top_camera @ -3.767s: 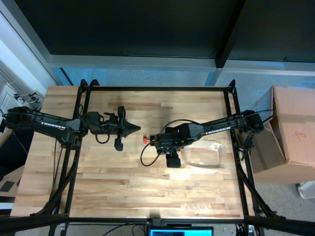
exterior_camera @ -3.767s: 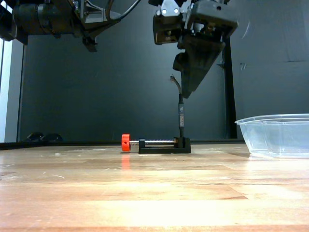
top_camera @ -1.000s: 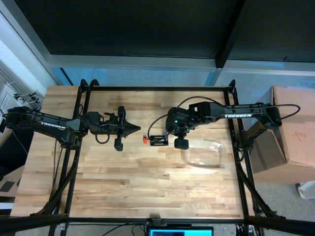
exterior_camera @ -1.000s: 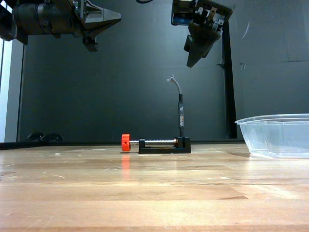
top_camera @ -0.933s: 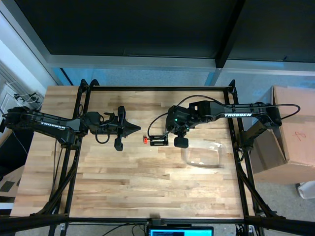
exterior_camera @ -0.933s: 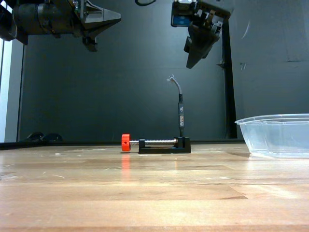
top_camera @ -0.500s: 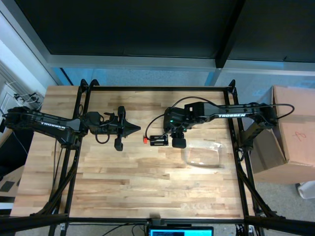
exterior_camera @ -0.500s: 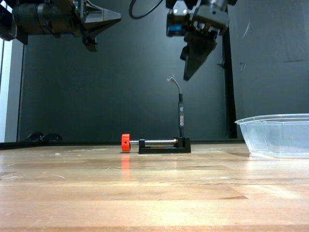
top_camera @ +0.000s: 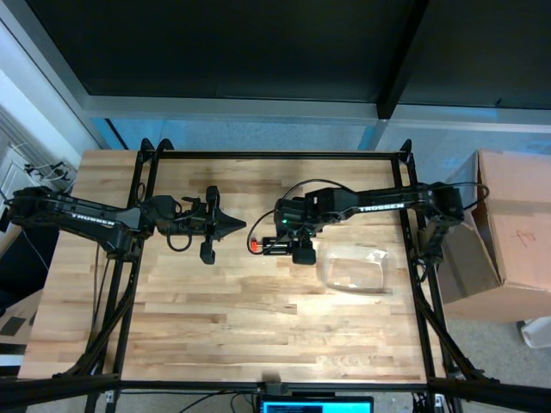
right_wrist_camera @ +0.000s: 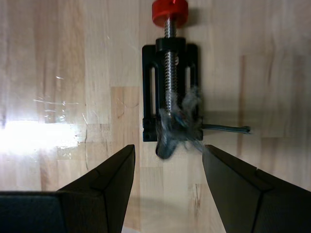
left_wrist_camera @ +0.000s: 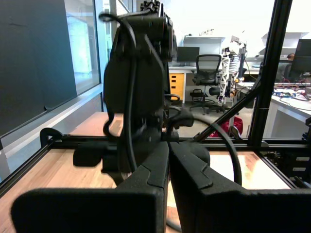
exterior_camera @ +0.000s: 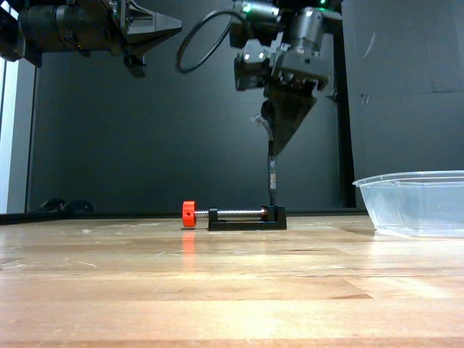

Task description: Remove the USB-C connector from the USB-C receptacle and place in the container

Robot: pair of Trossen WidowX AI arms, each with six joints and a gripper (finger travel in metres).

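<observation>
Hovering, nothing pulled yet.
Right gripper (exterior_camera: pixel 278 147), spread, hangs just over the USB-C connector (exterior_camera: pixel 272 177), upright in its receptacle (exterior_camera: pixel 274 213); left gripper (exterior_camera: pixel 156 25), pressed together, well aside; container (exterior_camera: pixel 406 199) waits.

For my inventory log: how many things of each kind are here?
USB-C connector: 1, upright in its seat
Clamp: 1
Container: 1
Grippers: 2; left gripper raised at left, jaws shut; right gripper over the connector, jaws open
Total: 5

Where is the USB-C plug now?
The USB-C connector stands upright in the black clamp mid-table, under the open right gripper; the shut left gripper hovers high at left.
</observation>
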